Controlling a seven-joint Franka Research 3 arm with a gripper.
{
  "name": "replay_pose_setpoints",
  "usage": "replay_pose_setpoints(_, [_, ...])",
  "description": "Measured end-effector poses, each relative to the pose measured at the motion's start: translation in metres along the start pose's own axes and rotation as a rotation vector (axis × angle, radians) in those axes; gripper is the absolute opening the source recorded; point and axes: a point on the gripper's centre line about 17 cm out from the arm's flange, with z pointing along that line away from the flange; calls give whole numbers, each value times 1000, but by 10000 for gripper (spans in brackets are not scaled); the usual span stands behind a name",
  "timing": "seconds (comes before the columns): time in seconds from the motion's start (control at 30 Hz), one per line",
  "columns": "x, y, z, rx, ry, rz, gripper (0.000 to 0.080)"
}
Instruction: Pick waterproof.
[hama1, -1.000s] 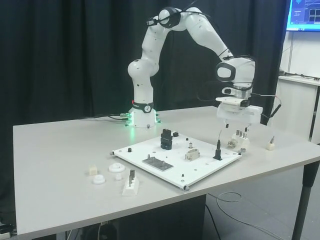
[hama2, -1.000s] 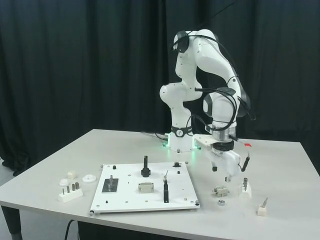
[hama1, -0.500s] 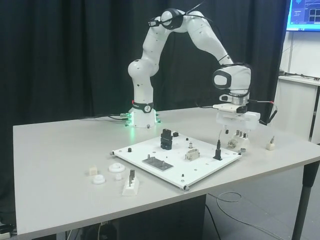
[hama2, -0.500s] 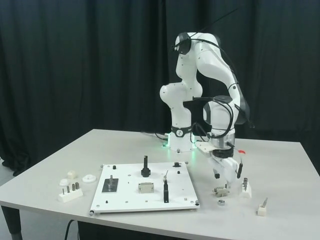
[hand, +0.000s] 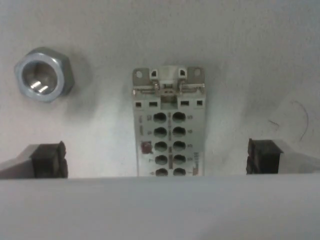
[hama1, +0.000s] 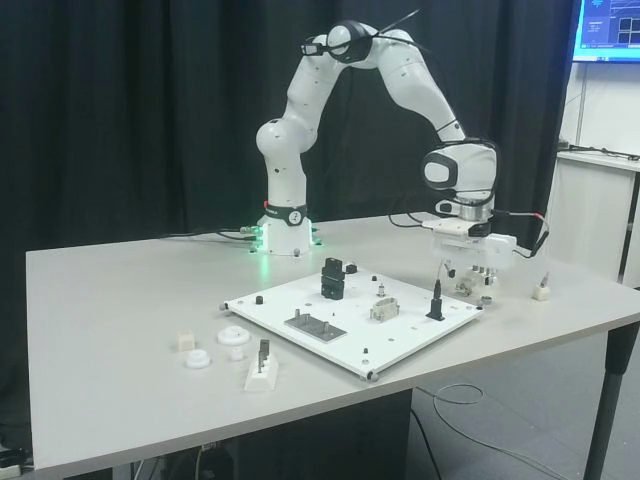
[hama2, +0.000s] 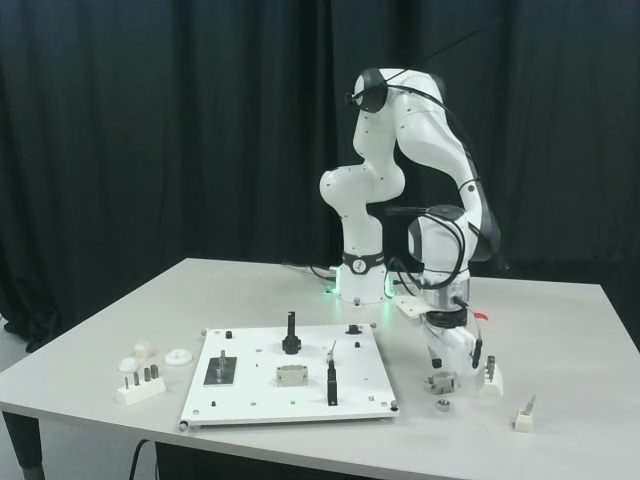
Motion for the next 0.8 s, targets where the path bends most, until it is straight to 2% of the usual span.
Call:
replay_pose_setpoints(0.33, [-2,3,11,-5,0,9,800])
replay_pose_setpoints(0.37, [-2,3,12,-5,-3,19,523])
replay_pose_setpoints(0.53, [-1,4,15,-5,-14,53,523])
replay_pose_setpoints(0.57, [0,4,15,-2,-14,56,320])
replay_pose_setpoints(0.7, [3,0,13,6,-14,65,320])
replay_pose_setpoints(0.8, [7,-6,6,21,-12,69,313])
